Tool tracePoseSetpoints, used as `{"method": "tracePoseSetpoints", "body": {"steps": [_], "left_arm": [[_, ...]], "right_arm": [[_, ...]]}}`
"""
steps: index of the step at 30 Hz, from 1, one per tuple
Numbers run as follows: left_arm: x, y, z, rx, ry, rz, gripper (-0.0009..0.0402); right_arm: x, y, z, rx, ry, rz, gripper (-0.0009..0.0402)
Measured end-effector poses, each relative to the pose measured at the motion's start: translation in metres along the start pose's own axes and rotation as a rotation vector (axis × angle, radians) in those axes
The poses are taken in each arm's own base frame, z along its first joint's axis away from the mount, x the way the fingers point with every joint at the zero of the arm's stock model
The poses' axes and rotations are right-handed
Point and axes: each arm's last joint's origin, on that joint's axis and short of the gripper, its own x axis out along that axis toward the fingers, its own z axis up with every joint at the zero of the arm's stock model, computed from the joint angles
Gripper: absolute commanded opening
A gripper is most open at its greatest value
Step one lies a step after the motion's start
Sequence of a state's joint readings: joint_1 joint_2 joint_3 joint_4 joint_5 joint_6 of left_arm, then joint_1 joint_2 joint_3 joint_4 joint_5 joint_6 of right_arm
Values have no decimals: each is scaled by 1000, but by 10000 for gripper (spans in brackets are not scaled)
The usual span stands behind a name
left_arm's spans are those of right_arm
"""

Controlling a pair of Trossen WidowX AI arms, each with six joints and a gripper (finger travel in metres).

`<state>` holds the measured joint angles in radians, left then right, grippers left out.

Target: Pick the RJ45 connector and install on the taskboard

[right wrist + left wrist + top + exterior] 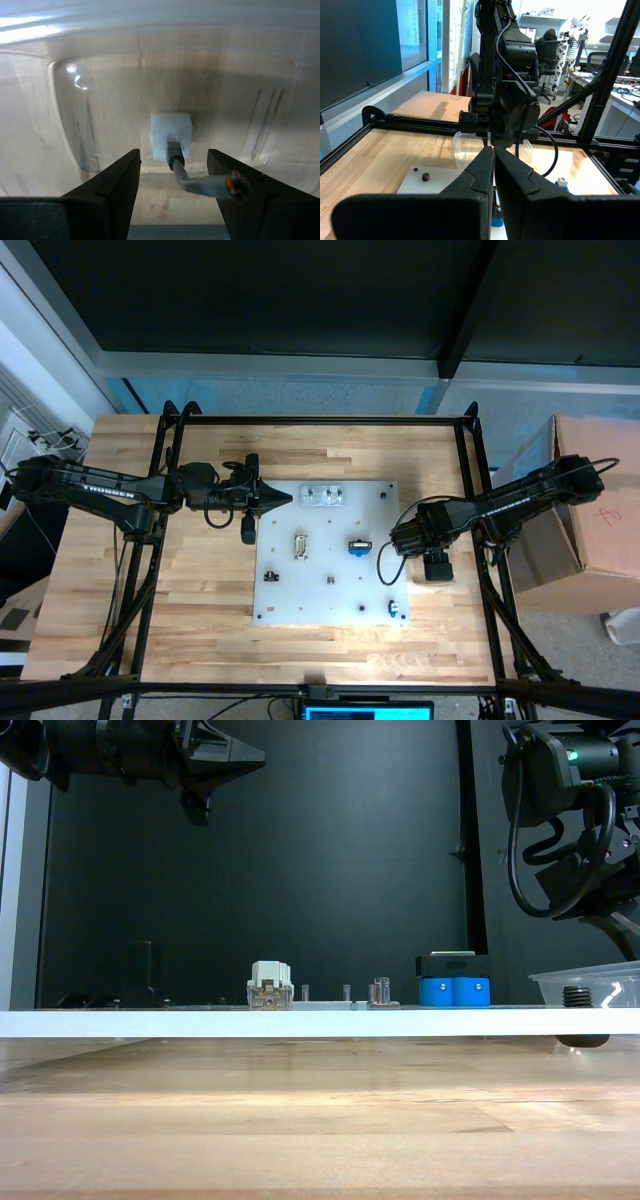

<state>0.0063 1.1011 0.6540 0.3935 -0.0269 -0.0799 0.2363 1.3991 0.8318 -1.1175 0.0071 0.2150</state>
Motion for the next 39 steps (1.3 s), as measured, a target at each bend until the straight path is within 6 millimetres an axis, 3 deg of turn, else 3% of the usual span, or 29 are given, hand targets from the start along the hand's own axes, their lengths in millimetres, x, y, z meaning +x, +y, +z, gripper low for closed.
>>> {"method": "tracePoseSetpoints", "body": {"steps": [13,26,39], "left_arm": [[0,0,0,0,0,0,1],[0,0,0,0,0,0,1],[0,0,0,0,0,0,1]], "right_arm": [[0,0,1,4,-10,2,0],[-9,-1,-3,4,-52,11,0],[-43,0,-35,-14,-246,49,0]]}}
